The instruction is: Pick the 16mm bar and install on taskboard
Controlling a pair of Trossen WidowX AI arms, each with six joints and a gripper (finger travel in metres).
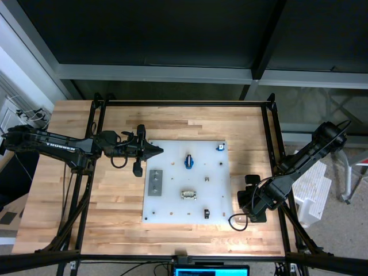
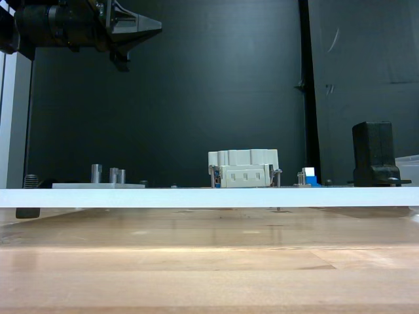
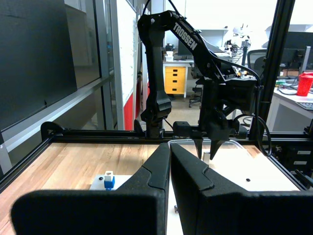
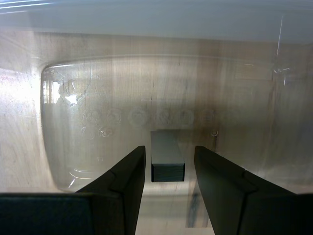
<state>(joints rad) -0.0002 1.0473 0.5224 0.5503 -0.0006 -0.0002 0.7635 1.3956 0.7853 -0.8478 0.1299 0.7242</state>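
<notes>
High view: closest to the table's front edge, the right gripper (image 1: 251,202) hangs just off the right edge of the taskboard (image 1: 172,210), by its near corner, and points downward. Its wrist camera shows the fingers (image 4: 128,171) spread apart over a clear tray (image 4: 58,88). The 16mm bar (image 4: 167,149), dark grey, lies on the tray floor between them with a gap on either side, so nothing is gripped. I cannot tell how high the fingertips are above it.

On the taskboard itself, a small black part (image 1: 206,215) stands near the near right corner. Farther in is the silver connector (image 1: 188,196), then the grey block (image 1: 156,180) toward the left edge, and the blue knob (image 1: 189,162) beyond the middle.

Farthest away, the left gripper (image 1: 156,150) hovers above the taskboard's far left corner, well clear of its surface, lying level and pointing across the board. Its fingers are pressed together and hold nothing.
</notes>
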